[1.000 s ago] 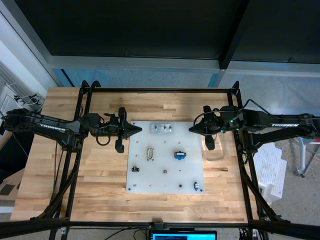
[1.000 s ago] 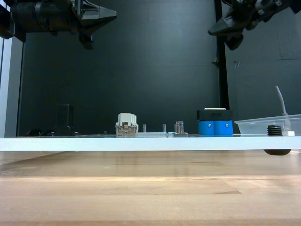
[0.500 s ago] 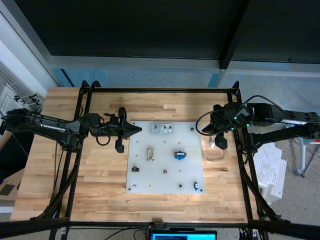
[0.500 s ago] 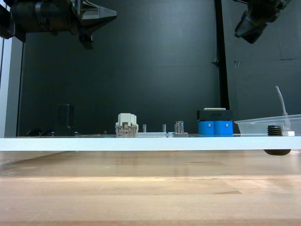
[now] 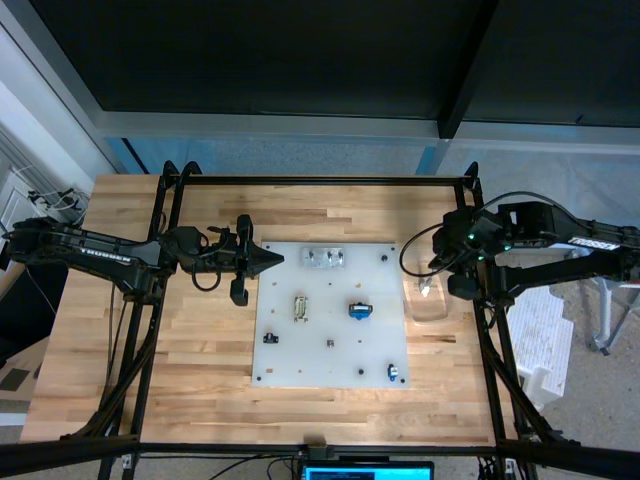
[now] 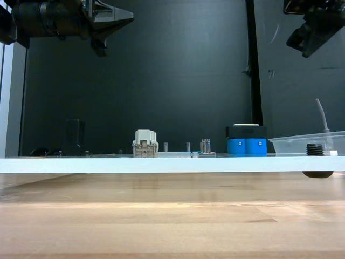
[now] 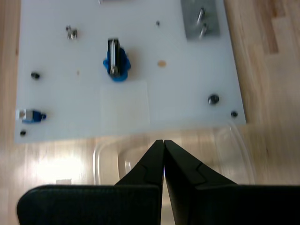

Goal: Pick the RJ45 connector and install on taskboard

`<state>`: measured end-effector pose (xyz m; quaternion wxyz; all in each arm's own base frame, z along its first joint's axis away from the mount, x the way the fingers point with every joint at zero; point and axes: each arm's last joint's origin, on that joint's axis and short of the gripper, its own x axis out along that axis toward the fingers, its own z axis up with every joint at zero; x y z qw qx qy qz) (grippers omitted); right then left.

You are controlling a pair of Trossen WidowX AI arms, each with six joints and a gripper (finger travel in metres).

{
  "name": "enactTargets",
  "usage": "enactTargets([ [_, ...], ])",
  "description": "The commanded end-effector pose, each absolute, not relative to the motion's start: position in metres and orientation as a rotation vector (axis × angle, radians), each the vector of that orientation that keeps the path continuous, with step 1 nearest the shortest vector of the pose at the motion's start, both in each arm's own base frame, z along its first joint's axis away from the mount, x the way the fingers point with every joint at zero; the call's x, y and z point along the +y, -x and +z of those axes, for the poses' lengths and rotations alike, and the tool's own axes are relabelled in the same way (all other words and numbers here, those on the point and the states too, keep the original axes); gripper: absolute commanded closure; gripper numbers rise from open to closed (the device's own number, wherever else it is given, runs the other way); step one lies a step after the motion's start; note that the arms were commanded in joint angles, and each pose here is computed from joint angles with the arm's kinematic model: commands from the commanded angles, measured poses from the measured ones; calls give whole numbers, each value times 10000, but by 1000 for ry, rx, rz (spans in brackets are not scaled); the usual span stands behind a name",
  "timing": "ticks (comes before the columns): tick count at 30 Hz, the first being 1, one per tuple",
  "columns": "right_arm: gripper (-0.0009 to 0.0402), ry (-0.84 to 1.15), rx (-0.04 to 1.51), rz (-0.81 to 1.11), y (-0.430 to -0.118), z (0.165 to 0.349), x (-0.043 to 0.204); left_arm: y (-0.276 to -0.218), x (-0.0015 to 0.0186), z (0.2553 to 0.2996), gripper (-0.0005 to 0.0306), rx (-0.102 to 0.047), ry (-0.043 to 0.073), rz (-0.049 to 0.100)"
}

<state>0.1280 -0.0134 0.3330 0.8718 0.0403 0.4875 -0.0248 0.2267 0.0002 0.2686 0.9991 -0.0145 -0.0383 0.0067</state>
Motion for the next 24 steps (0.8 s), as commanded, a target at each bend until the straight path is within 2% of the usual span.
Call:
enactTargets([
  [1,393,-79,1059,-40,-1227,3336,-197,-2268,1,2686,300,-77,29,13],
  [11,385,-24,1212,-43,-1125,3255,-401,-2268,2,2686,300,-77,29,13],
  [19,317,37,1310,0,-1172,3162,-515,-2268,1,2686,300,-76,29,13],
  [24,293,28,1358,25,-1239,3071,-546,-2268,2,2686,300,-77,29,13],
])
